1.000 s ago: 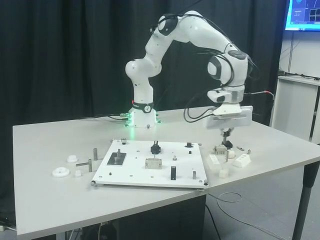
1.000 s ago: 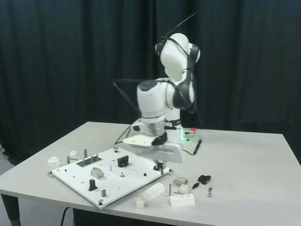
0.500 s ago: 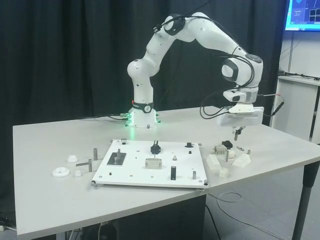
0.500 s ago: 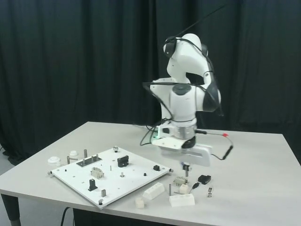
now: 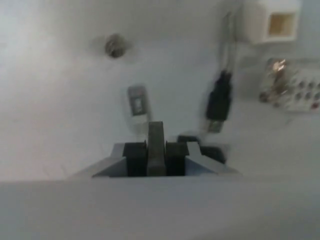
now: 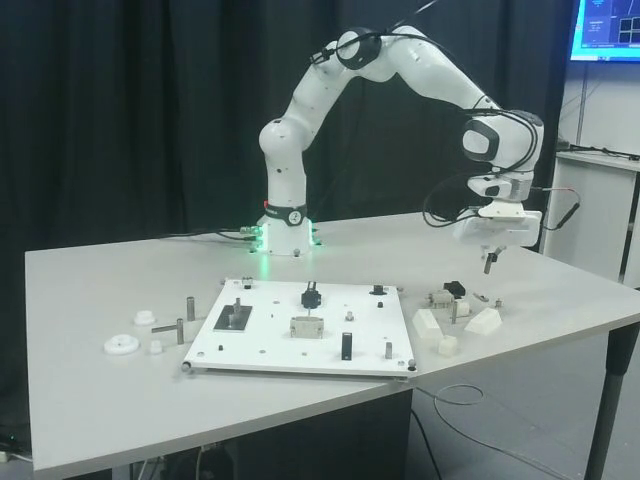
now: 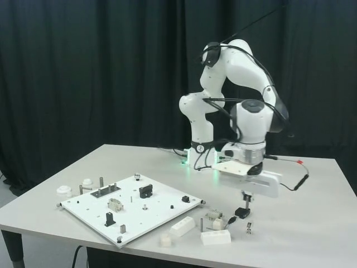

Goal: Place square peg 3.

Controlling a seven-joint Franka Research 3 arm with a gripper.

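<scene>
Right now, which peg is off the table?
The peg held in the gripper, up in the air. The other pegs stand or lie on the table.

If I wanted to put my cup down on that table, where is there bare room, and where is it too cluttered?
The grey table shows a wide bare stretch between its far-left edge and the white board, plus the front strip below the board. Behind the arm's base also looks free. It is crowded beside the board, where white blocks and small connectors lie under the gripper.
</scene>
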